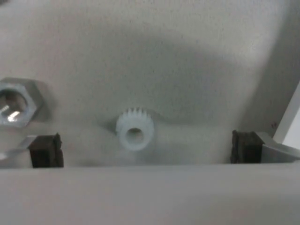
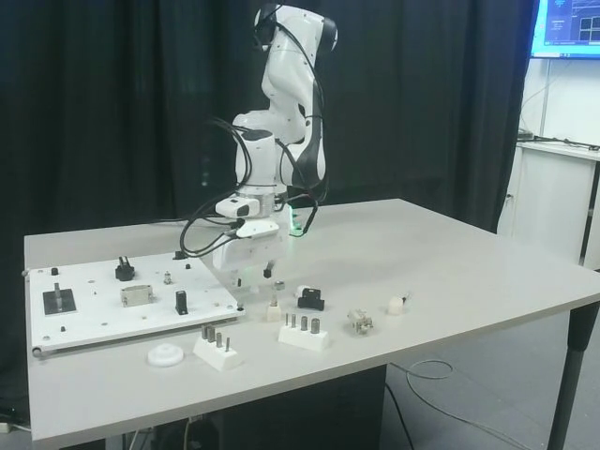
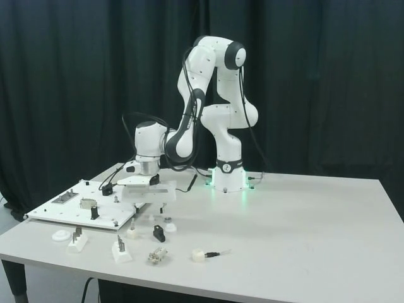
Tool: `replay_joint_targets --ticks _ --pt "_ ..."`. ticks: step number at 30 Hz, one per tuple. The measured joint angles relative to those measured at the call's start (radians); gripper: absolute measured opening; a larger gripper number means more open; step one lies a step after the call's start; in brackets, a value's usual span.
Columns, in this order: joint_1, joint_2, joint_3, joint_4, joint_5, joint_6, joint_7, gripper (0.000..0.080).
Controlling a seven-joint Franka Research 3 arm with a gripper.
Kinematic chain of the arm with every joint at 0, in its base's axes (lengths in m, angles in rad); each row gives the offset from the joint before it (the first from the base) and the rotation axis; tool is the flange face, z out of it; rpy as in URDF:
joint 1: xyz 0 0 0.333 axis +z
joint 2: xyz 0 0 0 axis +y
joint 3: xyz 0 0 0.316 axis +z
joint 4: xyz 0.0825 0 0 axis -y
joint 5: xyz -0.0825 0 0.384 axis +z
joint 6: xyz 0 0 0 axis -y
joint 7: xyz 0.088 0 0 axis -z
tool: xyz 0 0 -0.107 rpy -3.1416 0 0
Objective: Pick small gear.
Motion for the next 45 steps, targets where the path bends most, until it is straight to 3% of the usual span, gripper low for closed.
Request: replay_joint_targets --ticks 19,40,41,45 --pt "-0.003 0.059 0.025 0.000 0.045 0.037 0.000 0.0800" --pt "-0.004 0.075 0.036 0.001 0.103 0.046 -0.004 0.0800" --pt "-0.004 0.076 0.036 0.002 0.106 0.046 -0.004 0.0674" --pt "-0.004 0.083 0.036 0.004 0.120 0.046 -0.008 0.0674"
